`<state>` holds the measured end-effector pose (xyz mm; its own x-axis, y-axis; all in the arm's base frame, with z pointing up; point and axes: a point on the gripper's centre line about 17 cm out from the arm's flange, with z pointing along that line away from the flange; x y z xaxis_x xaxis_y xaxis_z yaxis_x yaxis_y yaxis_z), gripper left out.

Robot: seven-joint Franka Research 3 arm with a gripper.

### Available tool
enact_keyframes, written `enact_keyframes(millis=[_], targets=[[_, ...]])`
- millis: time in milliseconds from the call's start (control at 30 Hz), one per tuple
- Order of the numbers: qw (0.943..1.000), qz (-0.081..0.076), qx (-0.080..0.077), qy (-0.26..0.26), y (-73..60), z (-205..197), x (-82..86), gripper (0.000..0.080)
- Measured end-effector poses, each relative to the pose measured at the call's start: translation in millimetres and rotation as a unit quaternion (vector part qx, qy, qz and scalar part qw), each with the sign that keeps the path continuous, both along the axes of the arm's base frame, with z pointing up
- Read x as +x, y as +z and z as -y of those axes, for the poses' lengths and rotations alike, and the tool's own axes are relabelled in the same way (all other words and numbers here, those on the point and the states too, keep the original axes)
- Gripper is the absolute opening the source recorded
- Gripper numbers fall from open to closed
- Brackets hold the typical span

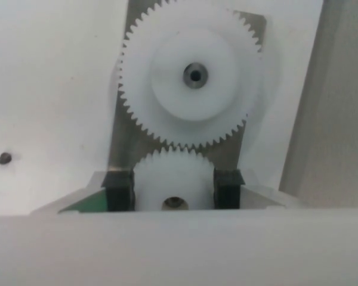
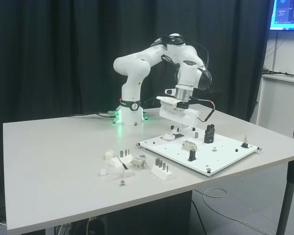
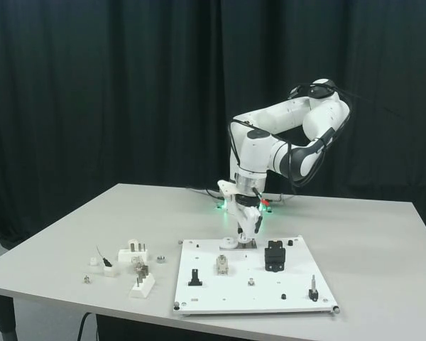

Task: Insert medium gear.

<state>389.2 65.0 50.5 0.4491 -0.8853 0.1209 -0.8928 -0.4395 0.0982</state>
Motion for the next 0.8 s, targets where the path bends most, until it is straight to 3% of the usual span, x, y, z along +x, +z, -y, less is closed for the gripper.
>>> enact_keyframes(millis=[500, 533, 733, 767, 800], targets=[[1.0000, 0.001, -0.003, 0.001, 2.8, 2.2, 0.9, 0.0283], [1.0000, 0.002, -0.003, 0.000, 3.5, 2.2, 1.4, 0.0710], [0.9999, 0.012, 0.001, 0.001, 11.9, -0.4, 9.2, 0.0710], [0.9999, 0.014, 0.002, 0.001, 13.9, -1.3, 11.1, 0.0786], [0.9999, 0.017, 0.003, 0.002, 15.9, -2.4, 13.0, 0.0786]])
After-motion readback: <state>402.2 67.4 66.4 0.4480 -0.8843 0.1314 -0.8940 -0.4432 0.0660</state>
